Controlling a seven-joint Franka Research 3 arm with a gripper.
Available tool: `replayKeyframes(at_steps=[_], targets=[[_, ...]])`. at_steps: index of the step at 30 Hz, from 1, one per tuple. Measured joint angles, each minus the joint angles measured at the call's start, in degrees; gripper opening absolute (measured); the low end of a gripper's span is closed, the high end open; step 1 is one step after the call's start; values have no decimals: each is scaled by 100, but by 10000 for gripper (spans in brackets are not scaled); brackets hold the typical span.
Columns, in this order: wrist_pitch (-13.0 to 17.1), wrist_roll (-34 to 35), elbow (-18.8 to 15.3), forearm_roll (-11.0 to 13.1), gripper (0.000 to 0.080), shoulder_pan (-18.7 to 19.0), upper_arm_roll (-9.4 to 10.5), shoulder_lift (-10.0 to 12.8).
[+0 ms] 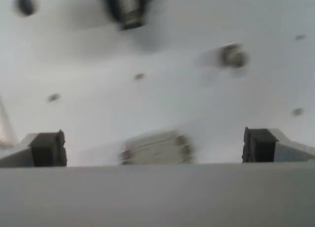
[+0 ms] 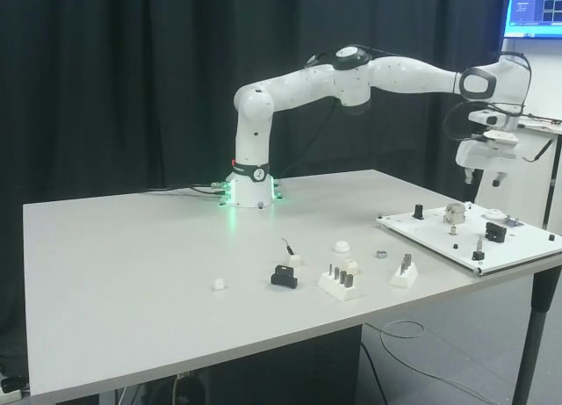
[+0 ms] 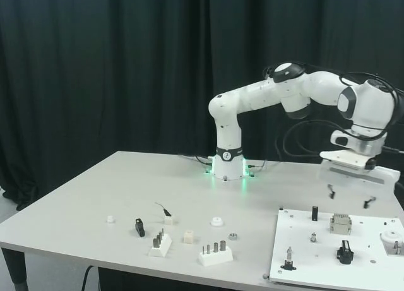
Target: Pick square peg 1.
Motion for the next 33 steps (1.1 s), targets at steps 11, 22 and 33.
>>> replayKeyframes(at_steps=[11, 22, 33], targets=[[-313, -938, -298, -706, 800, -302, -15, -54], [-332, -2072, -900, -1178, 800, -505, -86, -121], [-5, -3387, -1783, -1311, 800, -601, -340, -121]])
